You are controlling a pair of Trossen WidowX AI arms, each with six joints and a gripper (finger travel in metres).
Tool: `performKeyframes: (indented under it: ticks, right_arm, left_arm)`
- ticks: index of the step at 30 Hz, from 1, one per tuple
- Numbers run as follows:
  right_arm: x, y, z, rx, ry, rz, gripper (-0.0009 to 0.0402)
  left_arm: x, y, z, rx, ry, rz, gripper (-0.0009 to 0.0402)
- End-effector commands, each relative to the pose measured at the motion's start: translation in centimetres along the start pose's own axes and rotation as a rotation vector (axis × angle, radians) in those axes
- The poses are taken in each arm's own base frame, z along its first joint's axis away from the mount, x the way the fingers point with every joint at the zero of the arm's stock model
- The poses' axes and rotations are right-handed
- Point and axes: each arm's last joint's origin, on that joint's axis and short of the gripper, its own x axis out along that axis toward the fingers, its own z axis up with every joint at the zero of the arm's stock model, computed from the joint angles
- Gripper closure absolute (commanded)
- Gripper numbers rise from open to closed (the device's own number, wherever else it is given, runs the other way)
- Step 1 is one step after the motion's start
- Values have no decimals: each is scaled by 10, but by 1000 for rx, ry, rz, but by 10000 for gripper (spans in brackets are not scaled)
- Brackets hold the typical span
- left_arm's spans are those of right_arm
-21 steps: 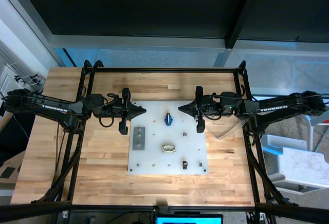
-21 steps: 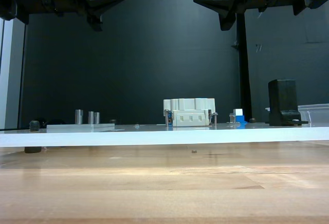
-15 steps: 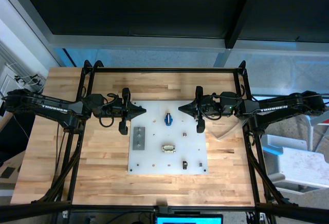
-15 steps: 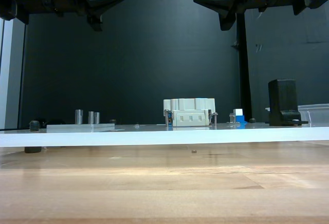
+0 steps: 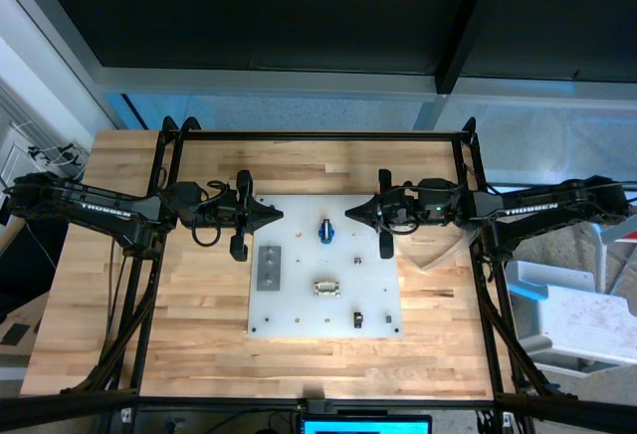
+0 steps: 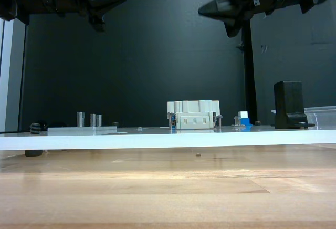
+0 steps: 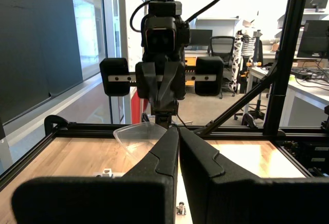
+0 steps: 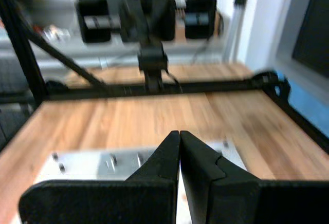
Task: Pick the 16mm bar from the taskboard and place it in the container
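High view: left end effector [image 5: 275,214] clenched, above board's [image 5: 299,300] far-left corner. Right end effector [image 5: 350,212] clenched, above board's far side. Bar too small to single out on board. Clear tub [image 5: 431,251] just off board's right edge.

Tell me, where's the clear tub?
High view: the container sits right of the taskboard, beneath the right arm. Left hand and right hand hover over the board.

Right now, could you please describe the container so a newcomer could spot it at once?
Find the white taskboard mid-table, with the left gripper above its far-left corner and the right gripper above its far edge. The container sits just off its right edge, the only see-through tub.
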Motion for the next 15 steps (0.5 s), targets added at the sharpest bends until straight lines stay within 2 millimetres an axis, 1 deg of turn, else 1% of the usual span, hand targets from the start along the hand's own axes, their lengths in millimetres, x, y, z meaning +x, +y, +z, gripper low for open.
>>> performKeyframes:
  ticks: [1, 15]
  right_arm:
    - [2, 1, 4, 2, 76, -3, 393]
    - [5, 2, 12, -23, 484, -19, 393]
  left_arm:
    - [0, 0, 0, 0, 0, 0, 393]
    - [0, 0, 0, 0, 0, 0, 393]
